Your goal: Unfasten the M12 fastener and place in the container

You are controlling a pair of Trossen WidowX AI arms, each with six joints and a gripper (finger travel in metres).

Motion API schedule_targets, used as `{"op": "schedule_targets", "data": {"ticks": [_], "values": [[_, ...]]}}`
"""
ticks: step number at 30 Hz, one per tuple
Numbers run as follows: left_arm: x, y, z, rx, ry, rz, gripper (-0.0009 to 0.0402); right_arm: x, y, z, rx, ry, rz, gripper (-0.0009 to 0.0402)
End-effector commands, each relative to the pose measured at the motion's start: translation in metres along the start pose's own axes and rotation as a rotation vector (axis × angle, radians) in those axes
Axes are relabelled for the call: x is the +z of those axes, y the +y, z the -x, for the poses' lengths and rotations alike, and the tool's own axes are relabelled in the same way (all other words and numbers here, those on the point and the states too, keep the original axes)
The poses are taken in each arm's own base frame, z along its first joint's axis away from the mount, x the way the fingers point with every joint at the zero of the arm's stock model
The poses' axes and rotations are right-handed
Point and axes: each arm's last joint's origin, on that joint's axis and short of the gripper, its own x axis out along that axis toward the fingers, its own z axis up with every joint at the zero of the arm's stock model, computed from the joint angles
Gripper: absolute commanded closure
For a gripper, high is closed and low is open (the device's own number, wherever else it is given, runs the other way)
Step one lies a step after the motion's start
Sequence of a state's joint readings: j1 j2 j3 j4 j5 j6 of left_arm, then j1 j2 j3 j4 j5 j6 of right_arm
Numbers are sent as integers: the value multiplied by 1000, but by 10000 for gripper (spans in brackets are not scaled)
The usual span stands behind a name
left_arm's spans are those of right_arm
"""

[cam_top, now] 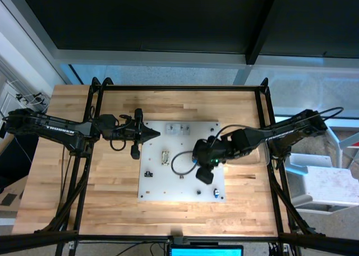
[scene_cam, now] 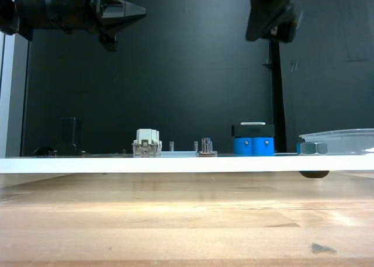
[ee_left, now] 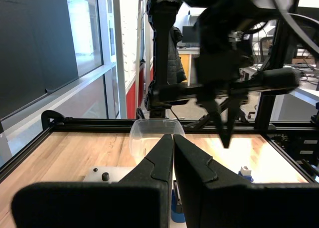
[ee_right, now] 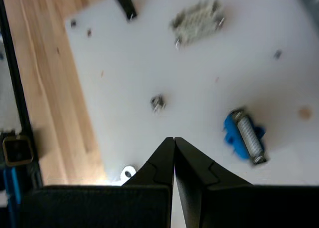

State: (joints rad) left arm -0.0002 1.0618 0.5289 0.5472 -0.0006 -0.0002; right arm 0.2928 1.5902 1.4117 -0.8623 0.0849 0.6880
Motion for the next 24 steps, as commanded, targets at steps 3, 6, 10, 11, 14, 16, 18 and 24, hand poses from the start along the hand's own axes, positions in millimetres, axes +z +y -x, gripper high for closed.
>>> {"op": "schedule_targets", "data": {"ticks": [3,6,10,11,14,16,18,24], "values": [[0,0,0,0,0,0,393,3,13,-9,-71,94,-38,393],[0,0,0,0,0,0,393,2,21,-17,-117,153,-55,393],[0,0,0,0,0,0,393,-1,30,-27,-164,220,-64,393],[0,0,0,0,0,0,393,-2,32,-29,-175,232,-69,393],[0,0,0,0,0,0,393,-4,42,-37,-180,256,-73,393],[0,0,0,0,0,0,393,-6,48,-43,-174,277,-84,393],[0,0,0,0,0,0,393,-8,53,-50,-171,304,-100,393],[0,0,0,0,0,0,393,-18,63,-70,-191,352,-130,393]]}}
